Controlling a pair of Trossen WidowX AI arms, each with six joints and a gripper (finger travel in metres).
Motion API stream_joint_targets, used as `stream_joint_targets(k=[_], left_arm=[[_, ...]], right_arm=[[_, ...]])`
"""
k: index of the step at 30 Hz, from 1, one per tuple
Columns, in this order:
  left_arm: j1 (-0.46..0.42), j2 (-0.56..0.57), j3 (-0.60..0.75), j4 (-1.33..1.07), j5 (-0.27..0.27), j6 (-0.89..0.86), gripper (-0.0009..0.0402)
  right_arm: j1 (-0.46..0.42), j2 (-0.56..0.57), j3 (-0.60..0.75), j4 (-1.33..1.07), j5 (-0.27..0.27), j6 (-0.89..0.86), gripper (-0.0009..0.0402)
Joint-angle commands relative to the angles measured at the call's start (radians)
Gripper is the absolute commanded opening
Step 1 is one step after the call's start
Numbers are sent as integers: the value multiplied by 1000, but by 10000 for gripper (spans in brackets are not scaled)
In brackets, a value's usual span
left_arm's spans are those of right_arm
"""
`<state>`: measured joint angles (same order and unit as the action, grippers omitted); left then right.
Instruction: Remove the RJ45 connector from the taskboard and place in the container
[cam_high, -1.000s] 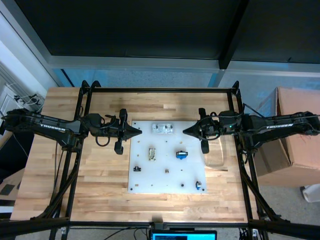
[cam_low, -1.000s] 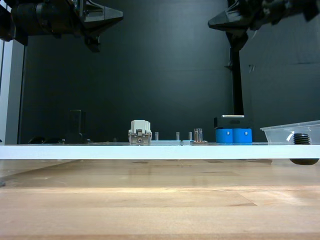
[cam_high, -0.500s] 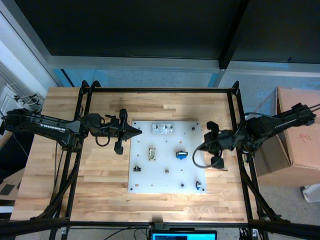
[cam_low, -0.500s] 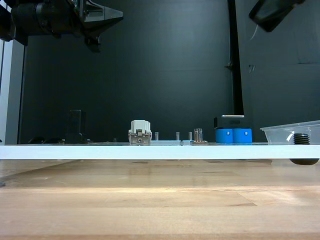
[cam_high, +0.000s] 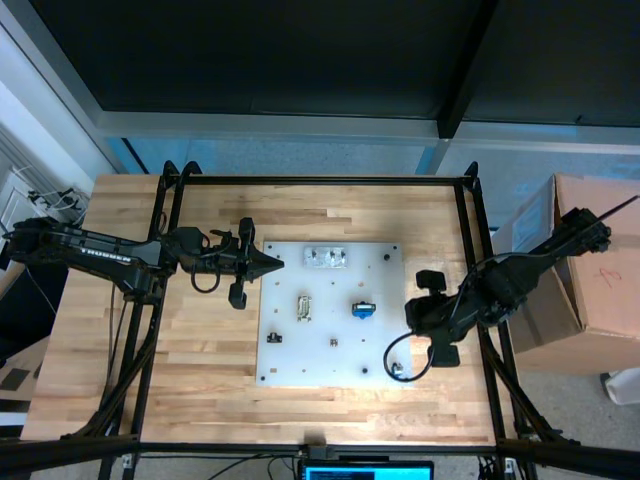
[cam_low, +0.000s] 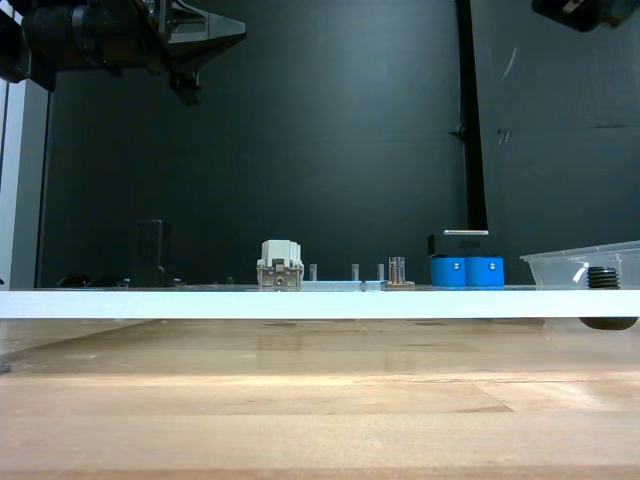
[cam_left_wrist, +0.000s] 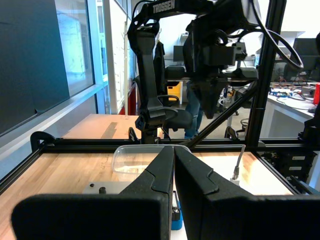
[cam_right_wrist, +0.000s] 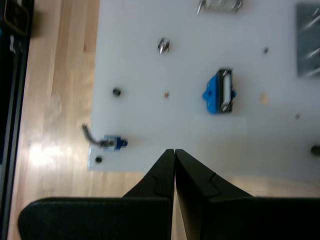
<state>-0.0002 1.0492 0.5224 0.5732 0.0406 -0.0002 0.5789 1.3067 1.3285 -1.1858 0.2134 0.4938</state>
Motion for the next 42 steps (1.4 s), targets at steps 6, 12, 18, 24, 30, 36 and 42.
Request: stream_joint_targets(k=[6,12,18,24,30,36,42], left_arm=[[0,0,0,0,0,0,0],[0,0,0,0,0,0,0],[0,0,0,0,0,0,0],[0,0,0,0,0,0,0],[0,0,0,0,0,0,0],[0,0,0,0,0,0,0],[0,0,0,0,0,0,0]], right_arm=[[40,61,42,-53,-24,54,0],[46,93,40,-53,-40,79,0],[57,132,38,-51,-58,93,0],[72,178,37,-51,-59,104,0],[85,214,37,-30,-61,116,0],[107,250,36,-20,-74,139,0],[114,276,35,8,-76,150,0]])
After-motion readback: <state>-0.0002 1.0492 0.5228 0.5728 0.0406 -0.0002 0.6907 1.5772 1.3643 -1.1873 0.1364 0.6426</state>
